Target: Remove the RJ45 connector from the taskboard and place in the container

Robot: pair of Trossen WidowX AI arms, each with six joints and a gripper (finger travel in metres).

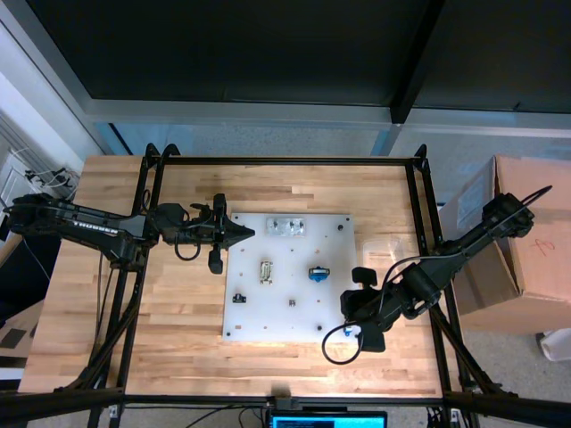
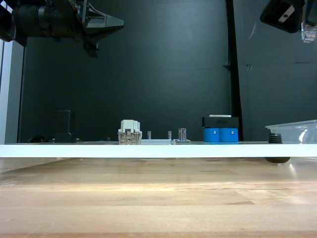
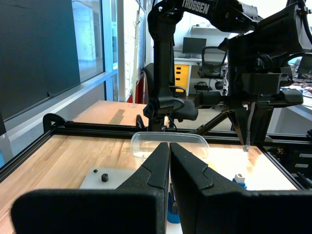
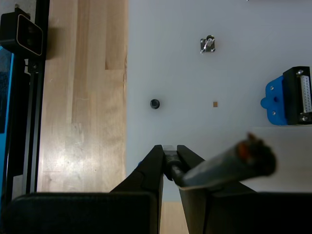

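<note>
Right claw (image 4: 169,158) pinching RJ45 (image 2: 309,29) above board's (image 1: 268,308) near-right corner, container (image 1: 385,246) lying farther back; left claw (image 3: 169,151) hovering pressed-together at board's left.

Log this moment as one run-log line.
left gripper: shut, above taskboard's left edge | right gripper: shut on RJ45 connector, high above taskboard | container: beside taskboard's right edge

A wooden table (image 1: 107,339) stands by tall windows (image 3: 87,41), with a cardboard box (image 1: 526,236) and an office chair (image 3: 210,66) nearby.

The right gripper (image 4: 169,148) hid most of the RJ45 connector (image 4: 169,155), its cable (image 4: 226,163) blurred; the low view's top edge cropped the left gripper (image 2: 119,21).
</note>
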